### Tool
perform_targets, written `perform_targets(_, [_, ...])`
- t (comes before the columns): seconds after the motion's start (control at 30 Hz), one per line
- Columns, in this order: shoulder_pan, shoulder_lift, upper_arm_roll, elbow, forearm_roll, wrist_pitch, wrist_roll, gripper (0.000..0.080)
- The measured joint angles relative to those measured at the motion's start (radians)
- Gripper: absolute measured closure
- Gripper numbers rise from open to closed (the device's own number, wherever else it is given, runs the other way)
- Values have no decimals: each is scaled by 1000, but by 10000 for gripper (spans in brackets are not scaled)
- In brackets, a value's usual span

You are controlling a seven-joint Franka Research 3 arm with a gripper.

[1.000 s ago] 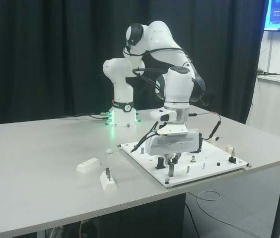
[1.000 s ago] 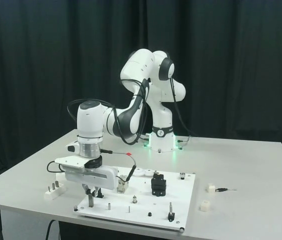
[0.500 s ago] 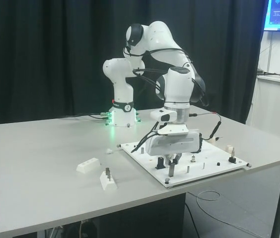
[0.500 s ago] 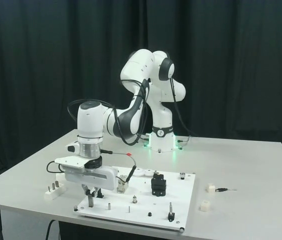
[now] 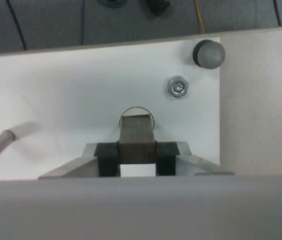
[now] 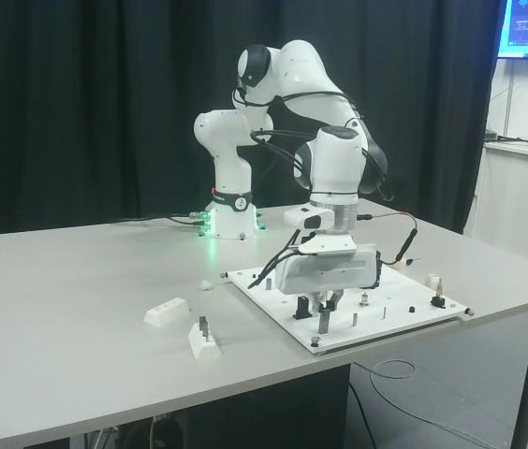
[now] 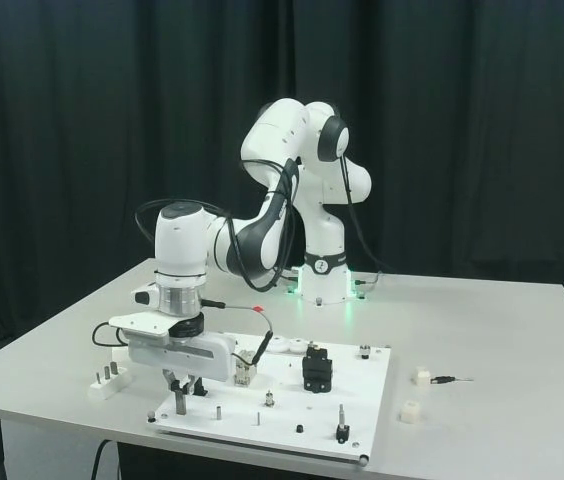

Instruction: Insert square peg 4.

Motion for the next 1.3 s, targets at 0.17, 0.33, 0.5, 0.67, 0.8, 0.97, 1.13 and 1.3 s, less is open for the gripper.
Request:
perform_targets(0.17, [0, 2, 0, 0, -1, 2, -1, 654])
perform_targets(0.33, [0, 4, 0, 0, -1, 3, -3, 654])
perform_targets(0.5, [0, 4, 0, 0, -1, 3, -4, 654])
perform_targets(0.67, [0, 4, 0, 0, -1, 0, -5, 654])
perform_targets(0.8, [0, 4, 0, 0, -1, -6, -7, 654])
perform_targets(0.97, [0, 4, 0, 0, -3, -10, -7, 654])
perform_targets(1.13, [0, 4, 0, 0, -3, -12, -8, 654])
perform_targets(1.3, [1, 4, 0, 0, -3, -14, -9, 654])
